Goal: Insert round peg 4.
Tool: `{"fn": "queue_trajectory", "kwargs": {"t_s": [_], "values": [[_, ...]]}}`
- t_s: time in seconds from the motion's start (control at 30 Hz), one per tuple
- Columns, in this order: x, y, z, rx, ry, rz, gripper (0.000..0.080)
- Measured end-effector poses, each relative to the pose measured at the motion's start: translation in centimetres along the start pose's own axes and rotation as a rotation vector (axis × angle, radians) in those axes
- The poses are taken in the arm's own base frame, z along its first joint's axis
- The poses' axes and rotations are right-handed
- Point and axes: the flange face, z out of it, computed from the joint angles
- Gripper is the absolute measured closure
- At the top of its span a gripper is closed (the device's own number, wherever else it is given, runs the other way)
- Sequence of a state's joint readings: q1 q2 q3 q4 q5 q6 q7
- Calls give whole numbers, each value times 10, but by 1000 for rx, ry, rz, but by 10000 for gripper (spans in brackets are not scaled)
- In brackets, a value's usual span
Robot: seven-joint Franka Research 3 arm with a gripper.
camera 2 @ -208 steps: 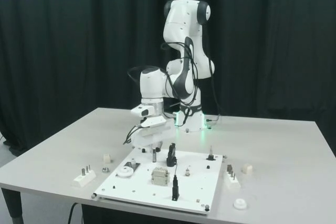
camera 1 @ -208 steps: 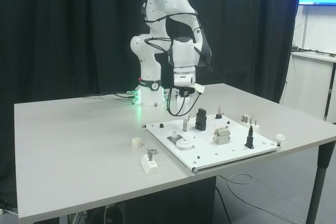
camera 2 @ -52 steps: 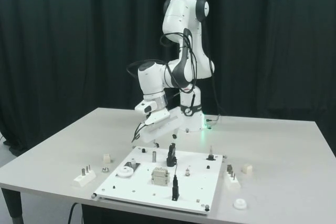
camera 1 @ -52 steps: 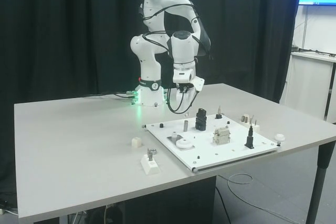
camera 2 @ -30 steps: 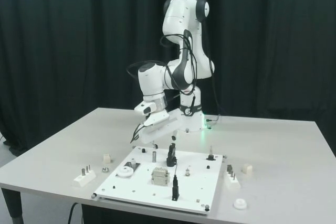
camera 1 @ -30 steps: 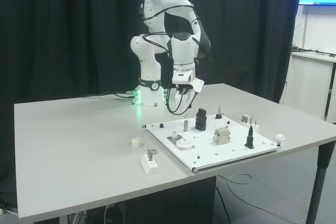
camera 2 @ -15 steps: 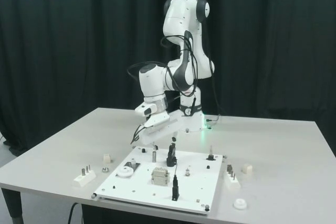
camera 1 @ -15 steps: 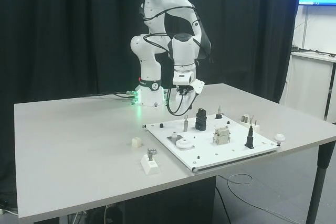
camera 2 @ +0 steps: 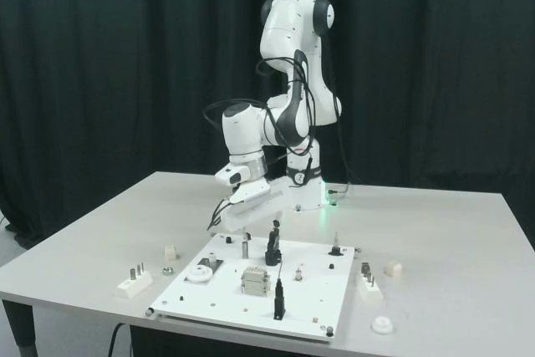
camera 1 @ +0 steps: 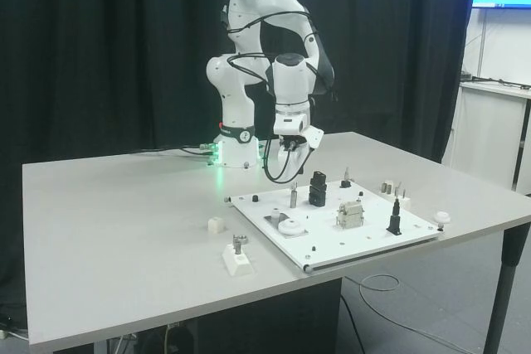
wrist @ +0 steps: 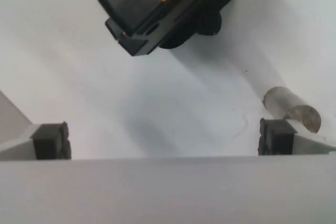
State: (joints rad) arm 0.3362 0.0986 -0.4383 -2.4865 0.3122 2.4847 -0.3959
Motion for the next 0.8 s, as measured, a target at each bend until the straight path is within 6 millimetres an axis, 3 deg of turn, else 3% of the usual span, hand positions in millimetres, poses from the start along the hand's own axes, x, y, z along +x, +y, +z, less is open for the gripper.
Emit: {"fn": "queue_trajectory", "kwargs": {"t_s": [0.8], "values": [[0, -1, -2, 6, -3, 29, 3]]}}
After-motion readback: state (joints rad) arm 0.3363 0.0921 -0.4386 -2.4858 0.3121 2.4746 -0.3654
